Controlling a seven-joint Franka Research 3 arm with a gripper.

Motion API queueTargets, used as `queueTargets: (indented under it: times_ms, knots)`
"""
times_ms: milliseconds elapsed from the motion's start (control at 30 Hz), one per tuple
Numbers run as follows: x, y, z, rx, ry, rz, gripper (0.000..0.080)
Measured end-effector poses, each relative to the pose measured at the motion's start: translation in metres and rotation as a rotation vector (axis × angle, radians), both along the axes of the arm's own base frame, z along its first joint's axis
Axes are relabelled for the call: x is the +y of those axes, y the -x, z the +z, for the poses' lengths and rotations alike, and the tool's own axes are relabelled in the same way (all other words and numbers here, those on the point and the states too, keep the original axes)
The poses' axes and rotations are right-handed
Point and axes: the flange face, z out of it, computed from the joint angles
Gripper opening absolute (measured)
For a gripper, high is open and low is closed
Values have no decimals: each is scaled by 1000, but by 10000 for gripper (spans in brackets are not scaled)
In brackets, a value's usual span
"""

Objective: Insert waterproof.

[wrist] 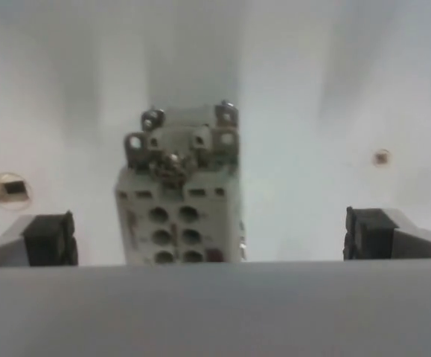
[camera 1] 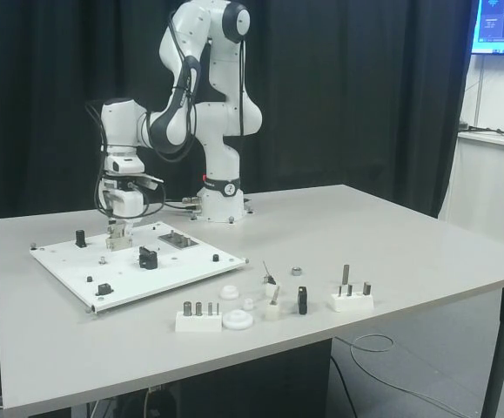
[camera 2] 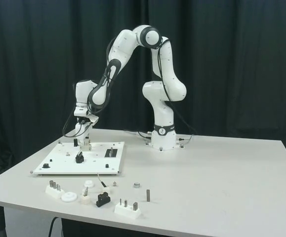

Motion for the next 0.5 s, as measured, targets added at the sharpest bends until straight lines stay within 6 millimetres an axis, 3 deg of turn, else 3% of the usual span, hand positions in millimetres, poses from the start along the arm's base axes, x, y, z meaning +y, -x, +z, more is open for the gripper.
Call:
queueTargets:
  times_ms: [500]
  knots:
    - [3,-20,27,-46,0,5,800]
